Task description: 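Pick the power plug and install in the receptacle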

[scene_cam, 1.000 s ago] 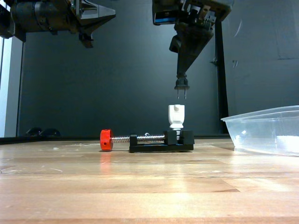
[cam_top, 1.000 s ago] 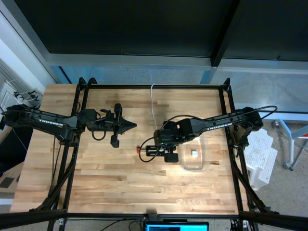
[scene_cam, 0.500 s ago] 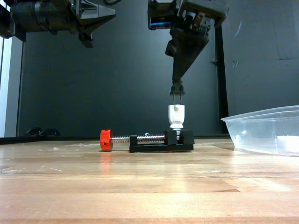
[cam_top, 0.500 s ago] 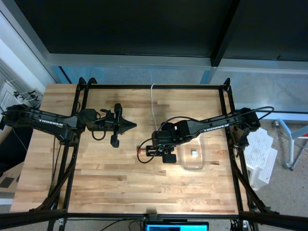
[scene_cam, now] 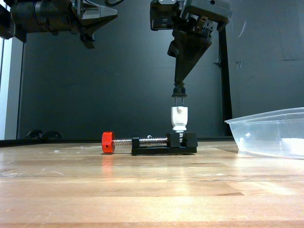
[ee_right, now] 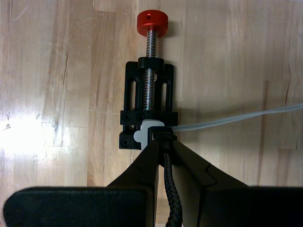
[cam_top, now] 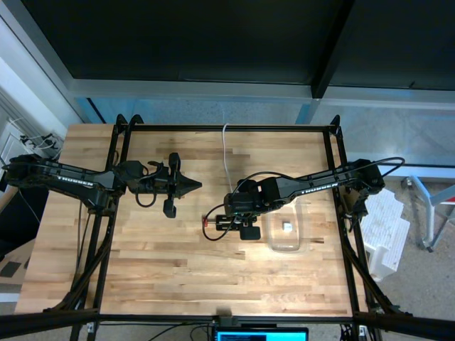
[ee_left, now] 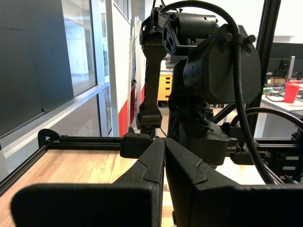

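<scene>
Power plug [scene_cam: 179,91] sits pinched in the tips of the right gripper [scene_cam: 180,81], prongs down and just meeting the top of the white receptacle [scene_cam: 179,117]. The receptacle stands upright in a black vise [scene_cam: 164,142] with a red-orange knob [scene_cam: 108,142]. A clear plastic tray [scene_cam: 266,133] lies near, to the right. The left gripper [cam_top: 195,185] hangs well apart over the wooden table [cam_top: 178,270], fingers pressed together on nothing.
</scene>
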You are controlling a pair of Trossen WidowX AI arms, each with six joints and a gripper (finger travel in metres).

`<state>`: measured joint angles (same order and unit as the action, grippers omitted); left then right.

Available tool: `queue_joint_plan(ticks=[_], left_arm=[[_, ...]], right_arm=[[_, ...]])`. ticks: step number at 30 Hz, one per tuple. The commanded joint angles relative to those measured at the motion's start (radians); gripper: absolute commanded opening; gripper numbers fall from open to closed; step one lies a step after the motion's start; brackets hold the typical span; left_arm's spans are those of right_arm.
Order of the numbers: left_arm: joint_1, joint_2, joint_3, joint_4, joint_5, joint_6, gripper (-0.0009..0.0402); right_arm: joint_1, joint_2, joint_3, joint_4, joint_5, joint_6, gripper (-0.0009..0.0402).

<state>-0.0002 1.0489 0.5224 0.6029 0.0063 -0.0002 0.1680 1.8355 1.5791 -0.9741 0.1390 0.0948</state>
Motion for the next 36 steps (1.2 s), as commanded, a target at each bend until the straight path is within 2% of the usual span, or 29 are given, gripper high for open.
queue_joint_plan(ticks=[1, 4, 19, 22, 36], left_arm=[[0.0, 0.0, 0.0, 0.0, 0.0, 0.0, 0.0], [0.0, 0.0, 0.0, 0.0, 0.0, 0.0, 0.0], [0.0, 0.0, 0.0, 0.0, 0.0, 0.0, 0.0], [0.0, 0.0, 0.0, 0.0, 0.0, 0.0, 0.0], [0.0, 0.0, 0.0, 0.0, 0.0, 0.0, 0.0]], right_arm=[[0.0, 0.0, 0.0, 0.0, -0.001, 0.001, 0.0], [0.0, 0.0, -0.001, -0.001, -0.011, 0.0, 0.0], [0.0, 0.003, -0.001, 0.001, -0.012, -0.007, 0.0], [0.0, 0.006, -0.001, 0.003, -0.028, -0.006, 0.0], [-0.002, 0.006, -0.042, 0.043, -0.027, -0.006, 0.0]])
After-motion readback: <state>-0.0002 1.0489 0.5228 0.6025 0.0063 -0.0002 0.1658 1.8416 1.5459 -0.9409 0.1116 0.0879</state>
